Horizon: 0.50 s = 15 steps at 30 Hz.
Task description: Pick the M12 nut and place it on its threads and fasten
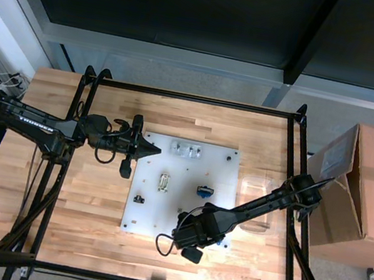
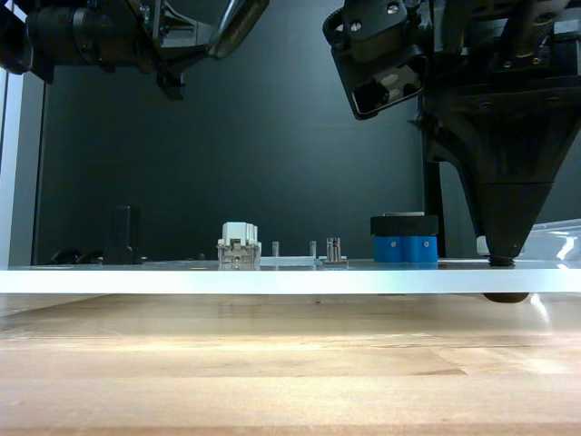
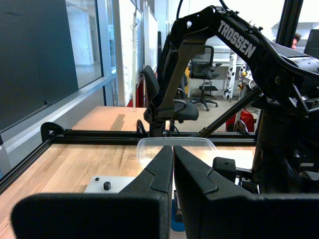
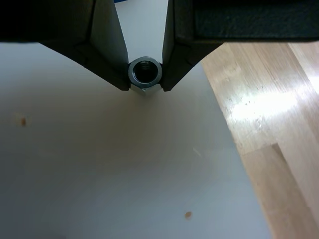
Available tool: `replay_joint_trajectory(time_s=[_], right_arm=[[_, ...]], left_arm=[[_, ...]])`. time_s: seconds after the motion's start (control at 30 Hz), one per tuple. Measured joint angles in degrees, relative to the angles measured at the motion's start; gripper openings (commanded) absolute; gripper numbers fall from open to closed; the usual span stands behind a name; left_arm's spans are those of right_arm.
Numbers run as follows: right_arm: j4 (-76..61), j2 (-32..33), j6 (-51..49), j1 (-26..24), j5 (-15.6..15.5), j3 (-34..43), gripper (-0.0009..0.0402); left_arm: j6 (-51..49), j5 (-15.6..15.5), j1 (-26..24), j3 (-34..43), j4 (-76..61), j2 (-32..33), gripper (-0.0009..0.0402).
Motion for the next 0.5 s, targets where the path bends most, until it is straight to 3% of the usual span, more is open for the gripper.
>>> replay_joint_trajectory(time_s=[0.23, 0.5], right_arm=[[0.0, -0.1, 8.3, 0.0, 0.0, 0.0, 0.0065], [0.0, -0.1, 9.3, 0.0, 0.0, 0.0, 0.0099]], left_arm=[[0.0, 0.0, 0.0, 0.0, 0.0, 0.0, 0.0000], [0.0, 0.0, 0.0, 0.0, 0.0, 0.0, 0.0000]])
